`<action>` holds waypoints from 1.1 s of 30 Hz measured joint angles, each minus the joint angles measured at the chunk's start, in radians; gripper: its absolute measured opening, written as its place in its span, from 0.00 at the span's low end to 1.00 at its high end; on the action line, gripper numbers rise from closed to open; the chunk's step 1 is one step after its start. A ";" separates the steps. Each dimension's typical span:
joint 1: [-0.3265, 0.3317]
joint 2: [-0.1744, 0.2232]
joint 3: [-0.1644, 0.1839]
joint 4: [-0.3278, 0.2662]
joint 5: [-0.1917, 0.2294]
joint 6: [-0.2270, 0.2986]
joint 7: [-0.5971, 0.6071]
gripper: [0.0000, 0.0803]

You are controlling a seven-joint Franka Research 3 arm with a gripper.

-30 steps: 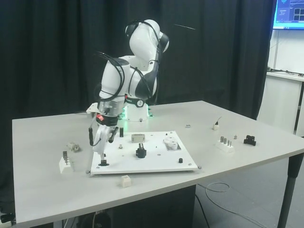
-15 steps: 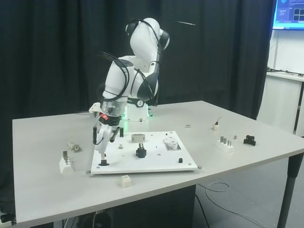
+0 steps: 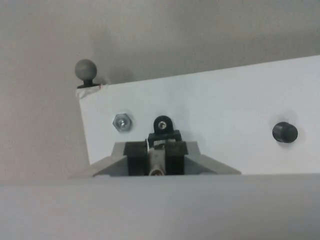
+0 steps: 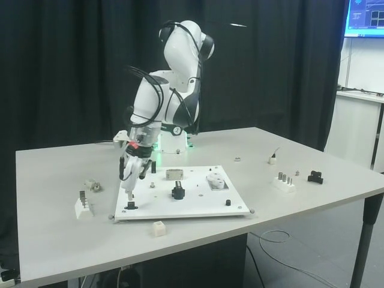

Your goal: Insert Ethernet.

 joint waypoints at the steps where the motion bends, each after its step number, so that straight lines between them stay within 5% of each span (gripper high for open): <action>1: 0.002 -0.001 0.000 -0.004 -0.003 0.006 0.000 0.08; 13: 0.006 -0.008 0.009 -0.037 -0.033 0.048 -0.005 0.08; 33: 0.004 -0.008 0.020 -0.041 -0.070 0.046 -0.006 0.08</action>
